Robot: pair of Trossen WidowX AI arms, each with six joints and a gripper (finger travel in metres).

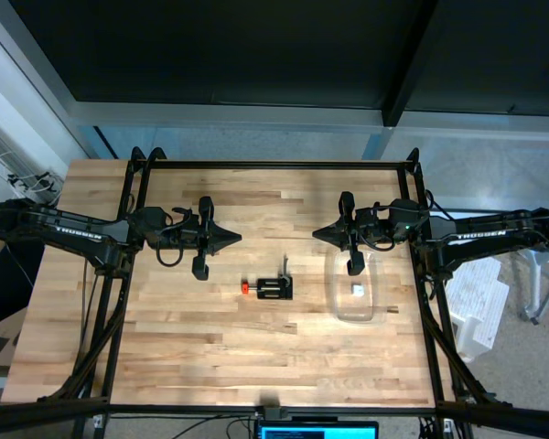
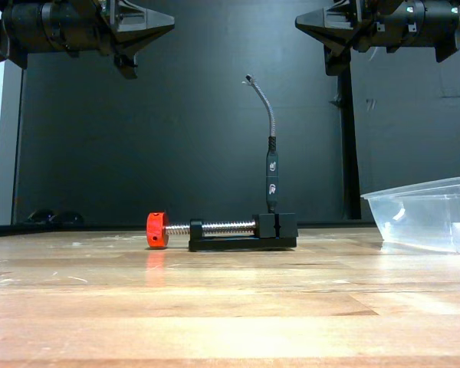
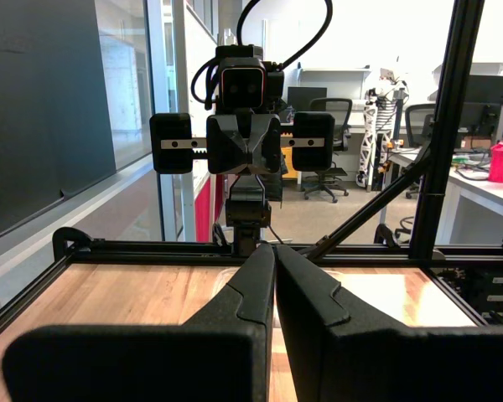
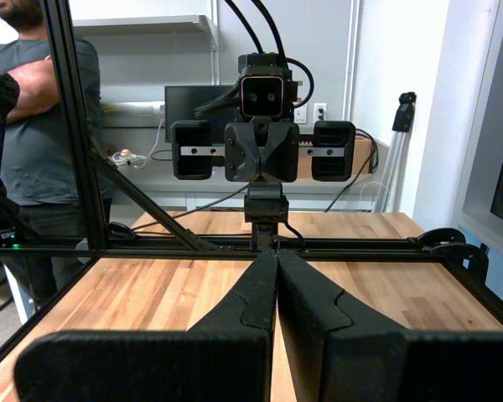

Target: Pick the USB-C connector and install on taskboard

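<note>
Your left pincer (image 1: 235,240) and right pincer (image 1: 317,234), both closed, face each other high over the tabletop (image 1: 210,352); taskboard (image 1: 273,289) stands on open wood between, tray (image 1: 333,285) near its right.

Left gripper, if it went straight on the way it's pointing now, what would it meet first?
Most likely the right gripper, which faces it tip to tip. The left gripper points level, held higher than the taskboard. The gap between the two grippers looks free.

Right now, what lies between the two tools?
Only bare table, in the high view: left tool hovers left of the taskboard, right tool near the tray's far end.
</note>
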